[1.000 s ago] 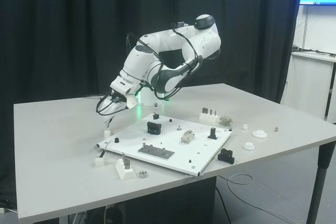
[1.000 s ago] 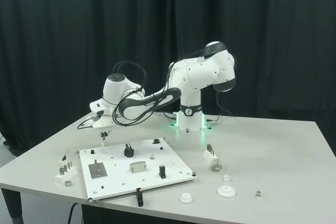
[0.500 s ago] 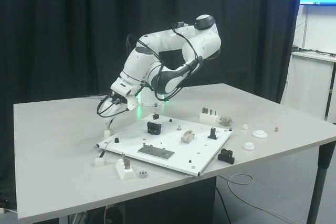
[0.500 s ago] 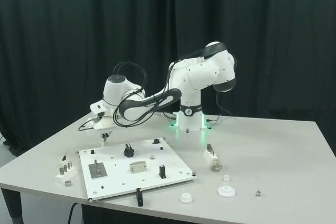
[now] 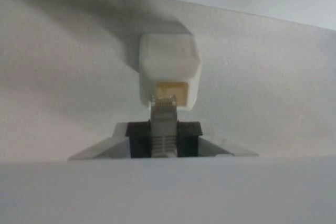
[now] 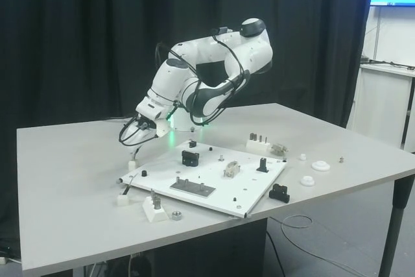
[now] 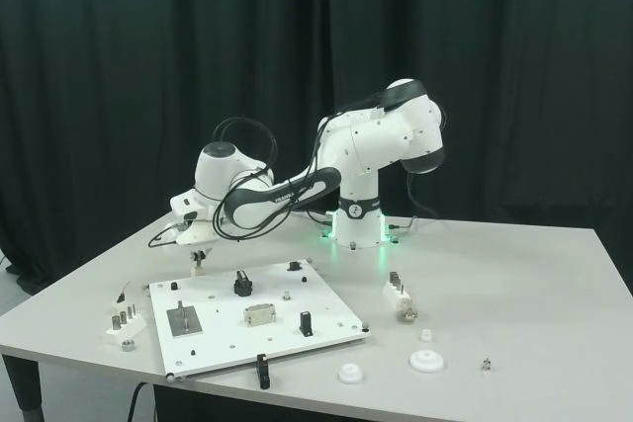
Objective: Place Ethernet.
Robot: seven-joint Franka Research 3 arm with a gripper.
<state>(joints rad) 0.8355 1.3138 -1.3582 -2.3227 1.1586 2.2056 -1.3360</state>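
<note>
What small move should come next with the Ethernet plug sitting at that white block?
Probably a short straight lift. The claw is shut on the Ethernet plug, whose tip looks level with the opening of the white socket block on the table. Moving sideways now might snag it.

Grey table (image 6: pixel 71 160) carries white board (image 6: pixel 214 176), small parts.

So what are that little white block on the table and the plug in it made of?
The white block looks like matte moulded or printed plastic, with soft rounded edges. The Ethernet plug seems clear glossy plastic: light passes through it, ridges showing. Neither is certain.
</note>
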